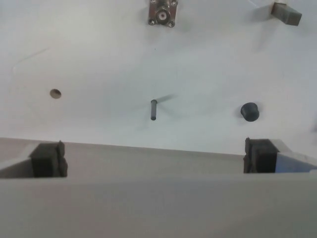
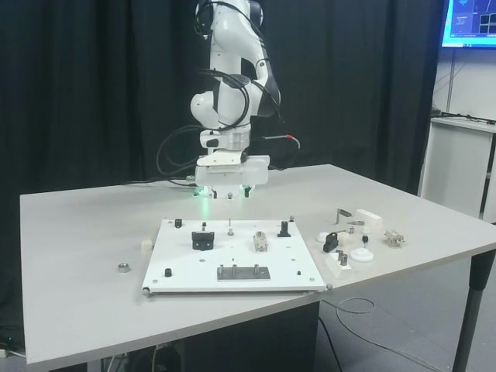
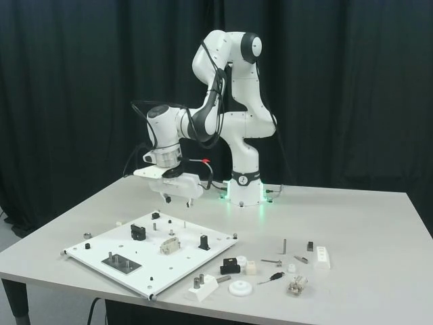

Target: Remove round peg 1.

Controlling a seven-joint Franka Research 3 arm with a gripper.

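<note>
Round peg 1 (image 1: 154, 109) is a thin grey pin standing upright in the white board (image 1: 148, 59). It shows in the first room view (image 2: 230, 230) near the board's far edge, and in the second room view (image 3: 154, 227). My gripper (image 1: 153, 157) hangs open above the board, with the peg ahead of the gap between its black fingertips (image 1: 48, 158) and nothing held. The room views show the gripper (image 2: 230, 194) (image 3: 177, 198) well above the peg, not touching it.
On the board (image 2: 232, 291) sit a black knob (image 1: 250, 111), a metal connector (image 1: 162, 12), a black block (image 1: 286, 13), an open hole (image 1: 55, 93) and a grey plate with pegs (image 2: 242, 272). Loose parts (image 2: 353, 236) lie on the table to the board's right, and a ring (image 2: 123, 267) to its left.
</note>
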